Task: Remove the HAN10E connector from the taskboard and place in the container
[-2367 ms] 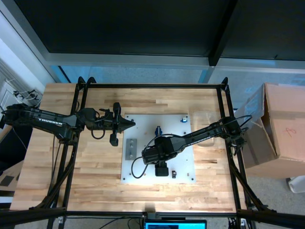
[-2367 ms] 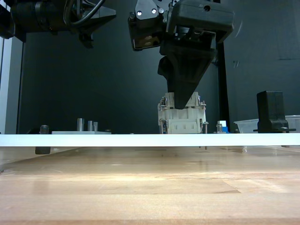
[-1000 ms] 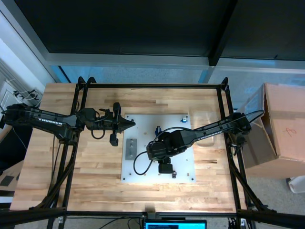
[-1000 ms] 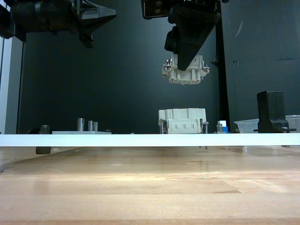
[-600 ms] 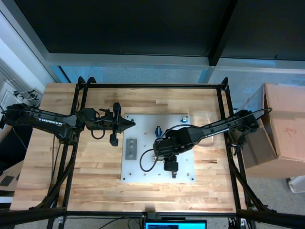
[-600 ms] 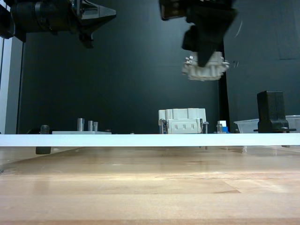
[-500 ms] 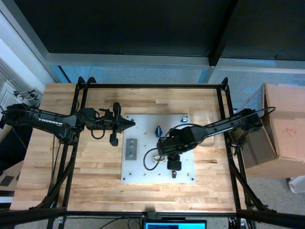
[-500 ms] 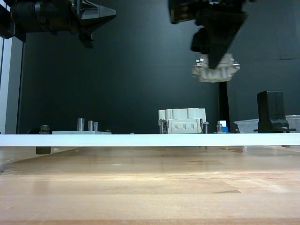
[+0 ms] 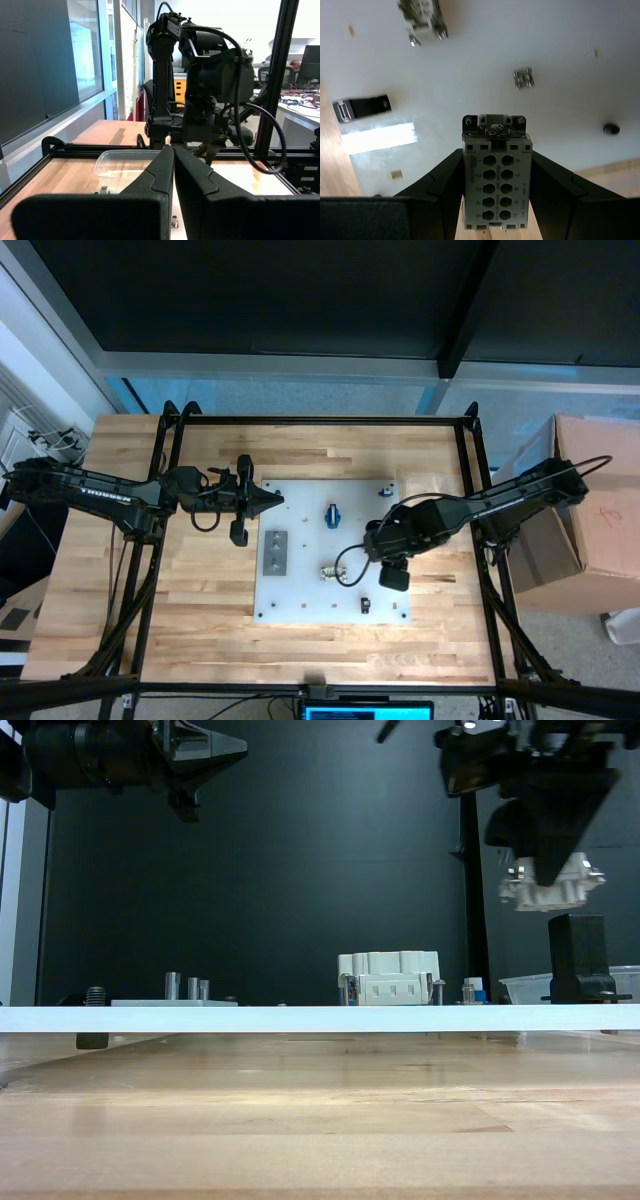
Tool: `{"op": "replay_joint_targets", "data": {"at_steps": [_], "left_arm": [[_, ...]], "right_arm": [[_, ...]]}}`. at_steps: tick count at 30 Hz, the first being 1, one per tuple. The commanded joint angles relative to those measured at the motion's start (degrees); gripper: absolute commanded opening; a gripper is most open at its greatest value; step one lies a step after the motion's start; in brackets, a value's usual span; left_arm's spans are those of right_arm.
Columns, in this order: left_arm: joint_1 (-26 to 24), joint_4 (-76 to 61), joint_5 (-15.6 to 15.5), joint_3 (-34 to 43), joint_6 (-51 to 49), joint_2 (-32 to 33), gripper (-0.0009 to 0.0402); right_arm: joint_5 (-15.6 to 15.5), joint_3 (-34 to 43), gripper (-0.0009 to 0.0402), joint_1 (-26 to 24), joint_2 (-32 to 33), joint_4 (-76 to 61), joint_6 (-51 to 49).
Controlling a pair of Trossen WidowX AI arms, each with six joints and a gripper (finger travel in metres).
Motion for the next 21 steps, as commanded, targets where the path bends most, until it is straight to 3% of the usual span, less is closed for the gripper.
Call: {"op": "replay_joint_targets", "data": {"at_steps": [1,21], "left_arm": [[0.0,0.02,0.02,0.0,0.02,0.02,0.0],[0.02,0.02,0.02,0.0,0.02,0.0,0.0]], "right_arm": [[0.04,-3.15,0.0016,0.61,-2.54,0.04,0.98],[0.0,-19.45,0.0016,8.22,-16.5,0.72,8.15]]}}
